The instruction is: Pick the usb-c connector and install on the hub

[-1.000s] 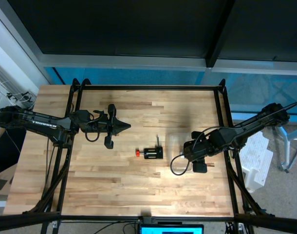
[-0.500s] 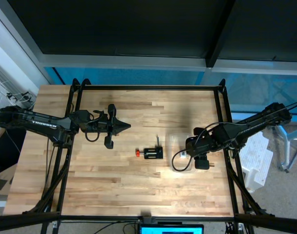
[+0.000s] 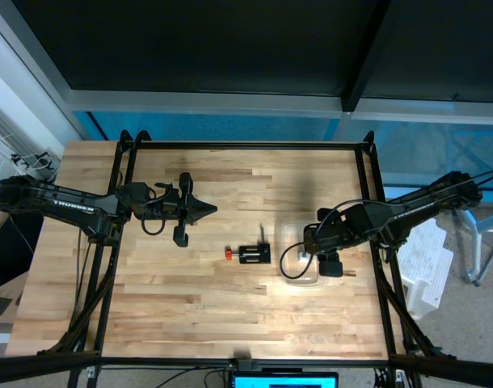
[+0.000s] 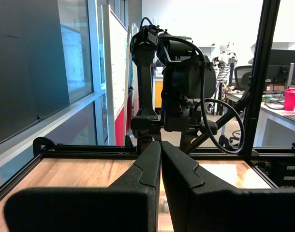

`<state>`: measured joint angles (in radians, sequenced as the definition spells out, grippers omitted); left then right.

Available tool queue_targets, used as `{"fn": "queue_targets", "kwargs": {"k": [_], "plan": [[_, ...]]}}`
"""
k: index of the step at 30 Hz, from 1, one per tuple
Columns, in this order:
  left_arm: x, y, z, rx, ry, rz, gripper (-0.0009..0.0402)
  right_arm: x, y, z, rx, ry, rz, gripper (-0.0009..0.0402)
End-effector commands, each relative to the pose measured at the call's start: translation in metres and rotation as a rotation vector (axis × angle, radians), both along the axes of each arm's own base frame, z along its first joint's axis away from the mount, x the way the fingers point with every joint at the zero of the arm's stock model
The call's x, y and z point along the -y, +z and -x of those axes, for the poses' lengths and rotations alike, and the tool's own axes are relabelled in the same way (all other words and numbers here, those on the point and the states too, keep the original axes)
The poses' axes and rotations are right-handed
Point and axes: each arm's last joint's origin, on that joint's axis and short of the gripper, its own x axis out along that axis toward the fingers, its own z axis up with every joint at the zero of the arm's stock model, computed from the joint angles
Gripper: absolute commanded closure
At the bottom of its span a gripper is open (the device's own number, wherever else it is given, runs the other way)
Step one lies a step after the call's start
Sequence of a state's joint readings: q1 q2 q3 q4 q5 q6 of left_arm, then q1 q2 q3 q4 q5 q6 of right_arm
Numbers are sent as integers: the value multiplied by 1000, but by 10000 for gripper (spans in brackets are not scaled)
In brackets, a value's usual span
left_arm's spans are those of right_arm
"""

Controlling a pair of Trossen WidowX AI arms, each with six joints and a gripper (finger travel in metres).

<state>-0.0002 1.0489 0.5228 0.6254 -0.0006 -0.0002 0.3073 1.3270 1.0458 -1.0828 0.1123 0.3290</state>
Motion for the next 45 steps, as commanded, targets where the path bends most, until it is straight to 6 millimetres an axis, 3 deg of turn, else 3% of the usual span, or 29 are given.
{"fn": "queue_targets", "kwargs": {"k": [1, 18, 45], "plan": [[0, 0, 0, 0, 0, 0, 393, 0, -4, -4, -6, 21, 6, 208], [0, 0, 0, 0, 0, 0, 393, 1, -29, -26, -42, 36, 17, 208], [0, 0, 0, 0, 0, 0, 393, 1, -62, -25, -7, 14, 3, 240]]}}
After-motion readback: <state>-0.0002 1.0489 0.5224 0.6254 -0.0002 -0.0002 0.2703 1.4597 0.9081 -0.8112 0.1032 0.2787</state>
